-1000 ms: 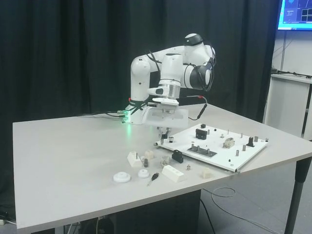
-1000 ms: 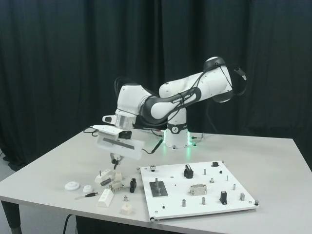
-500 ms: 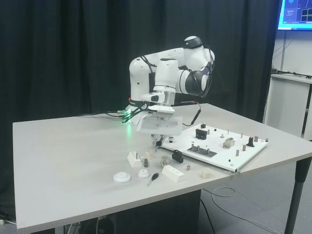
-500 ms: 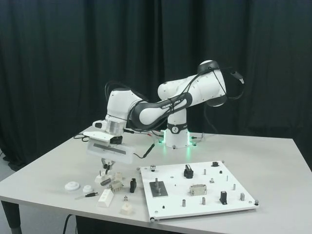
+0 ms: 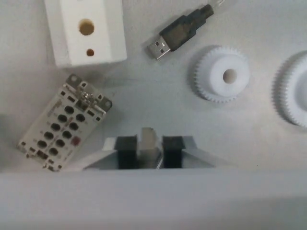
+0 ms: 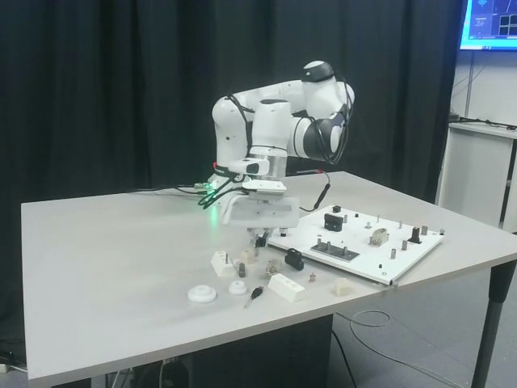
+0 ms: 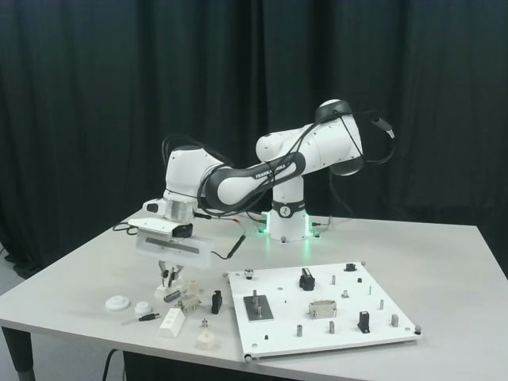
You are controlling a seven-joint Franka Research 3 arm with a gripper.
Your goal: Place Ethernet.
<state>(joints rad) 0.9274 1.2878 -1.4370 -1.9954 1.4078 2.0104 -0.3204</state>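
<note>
In the wrist view, the gripper [image 5: 149,152] shows two black fingers [image 5: 126,152] clamped on a small pale piece, probably the Ethernet plug [image 5: 148,143], though too little of it shows to be sure. Just past the fingertips the grey tabletop [image 5: 144,103] carries several loose parts. A pale connector block [image 5: 64,122] with two rows of dark holes lies tilted beside the gripper. Farther on are a white block [image 5: 86,29] with two round holes, a black USB plug [image 5: 180,32] on its cable, and a small white gear [image 5: 223,74], with the toothed edge of a larger white gear [image 5: 291,90] next to it.

In the first room view, the same cluster lies near the front of the tabletop: the larger gear [image 6: 202,294], the small gear [image 6: 237,287], the USB plug [image 6: 254,294] and a white block [image 6: 288,286]. The gripper [image 6: 258,238] hangs low just above the parts behind them, close to the tabletop. To one side lies the white assembly board [image 6: 359,242], studded with pegs and small black and grey fixtures. The white arm [image 6: 279,129] bends down from its base, where a green light [image 6: 207,190] glows, with black curtains behind.

In the second room view, the gripper [image 7: 169,275] hovers over the parts beside the board [image 7: 317,313].
</note>
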